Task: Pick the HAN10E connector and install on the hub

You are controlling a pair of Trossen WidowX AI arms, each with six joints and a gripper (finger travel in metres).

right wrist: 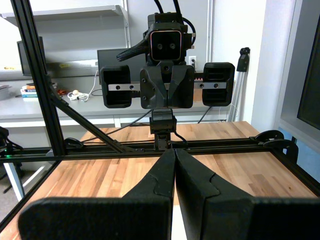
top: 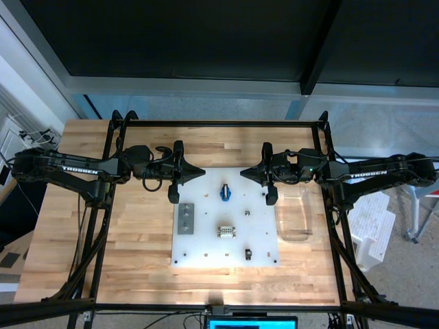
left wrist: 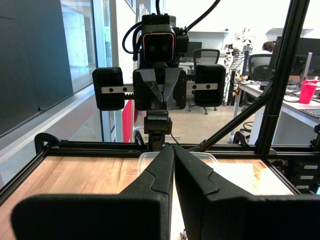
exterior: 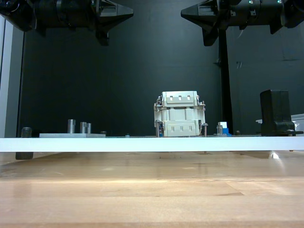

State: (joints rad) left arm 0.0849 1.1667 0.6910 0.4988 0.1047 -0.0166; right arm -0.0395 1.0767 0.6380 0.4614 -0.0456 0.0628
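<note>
The HAN10E connector (exterior: 179,100), a light-grey block, sits stacked on the hub (exterior: 179,127) near the middle of the white plate (top: 206,257). From above the pair shows as one small beige-grey block (top: 226,232). My left gripper (top: 204,172) hovers high over the plate's far left edge, fingers pressed together and holding nothing (left wrist: 173,146). My right gripper (top: 241,173) mirrors it from the right, also shut and holding nothing (right wrist: 175,149). Both tips (exterior: 132,15) (exterior: 182,15) point at each other well above the connector.
On the plate stand a grey two-hole block (top: 186,218), a small blue part (top: 225,192) and a tiny black part (top: 249,254). A clear plastic container (top: 296,218) rests on the wooden table right of the plate. A black frame (top: 219,124) surrounds the workspace.
</note>
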